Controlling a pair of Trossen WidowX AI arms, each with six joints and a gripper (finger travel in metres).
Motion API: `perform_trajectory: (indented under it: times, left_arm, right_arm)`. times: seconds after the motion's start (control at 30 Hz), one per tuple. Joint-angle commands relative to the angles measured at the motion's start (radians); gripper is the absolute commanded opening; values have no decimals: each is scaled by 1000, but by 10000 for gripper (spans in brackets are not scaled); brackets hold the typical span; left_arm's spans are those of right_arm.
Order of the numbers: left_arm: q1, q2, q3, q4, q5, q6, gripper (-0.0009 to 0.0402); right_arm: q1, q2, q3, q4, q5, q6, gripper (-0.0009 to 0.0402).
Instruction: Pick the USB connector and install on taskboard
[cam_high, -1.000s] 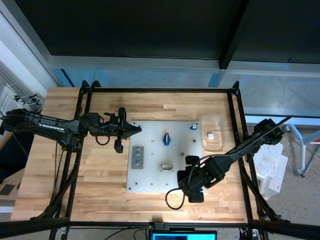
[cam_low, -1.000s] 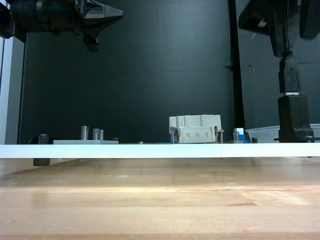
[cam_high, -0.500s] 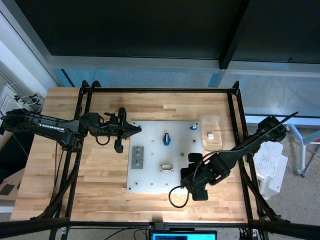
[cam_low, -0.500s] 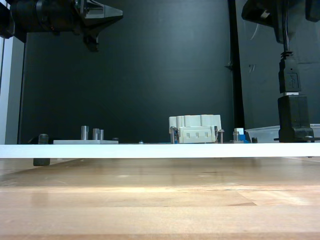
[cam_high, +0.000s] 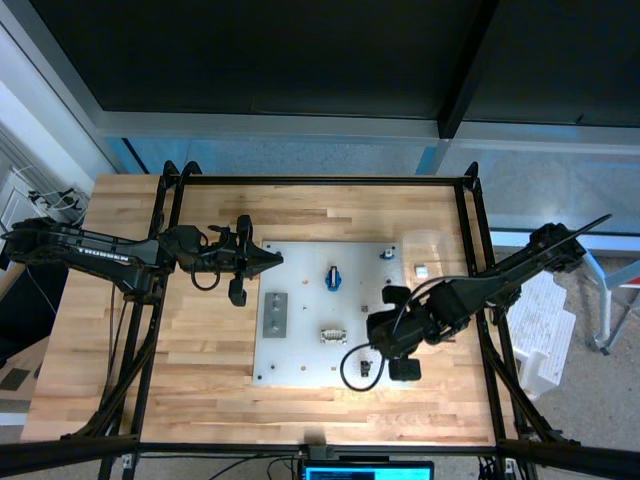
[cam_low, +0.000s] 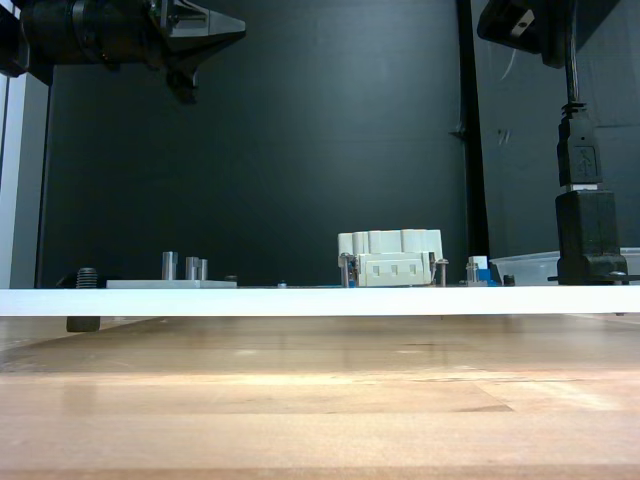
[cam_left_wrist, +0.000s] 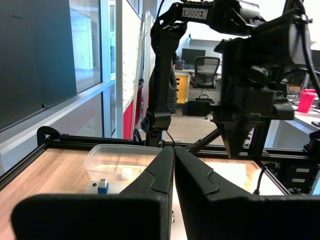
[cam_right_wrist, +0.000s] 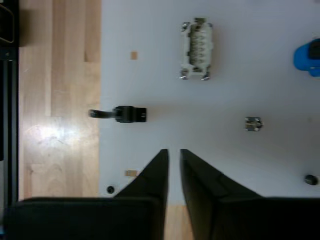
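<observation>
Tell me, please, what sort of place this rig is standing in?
Probably a robotics lab in an office: a framed wooden bench carries a white taskboard, with the left end effector hovering near its far-left corner and the right end effector above it; an office chair shows beyond.

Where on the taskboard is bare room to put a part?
Free: the taskboard's near-left corner, between grey block and near edge; the far strip from blue part toward the left gripper, hovering over the far-left corner. Crowded: near-right, under the right gripper, with USB connector and cable.
</observation>
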Motion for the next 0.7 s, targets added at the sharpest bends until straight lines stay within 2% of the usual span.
perform_trajectory:
  times: [0.03, 0.17, 0.37, 0.7]
  left_arm:
    - [0, 0, 0, 0, 0, 0, 0]
    - [0, 0, 0, 0, 0, 0, 0]
    - [0, 0, 0, 0, 0, 0, 0]
    - [0, 0, 0, 0, 0, 0, 0]
  right_arm:
    - [-29, -22, -16, 2, 5, -26, 5]
    - [-81, -55, -40, 7, 27, -67, -1]
    - [-169, -119, -98, 57, 30, -154, 0]
    - [-338, -246, -246, 386, 26, -297, 0]
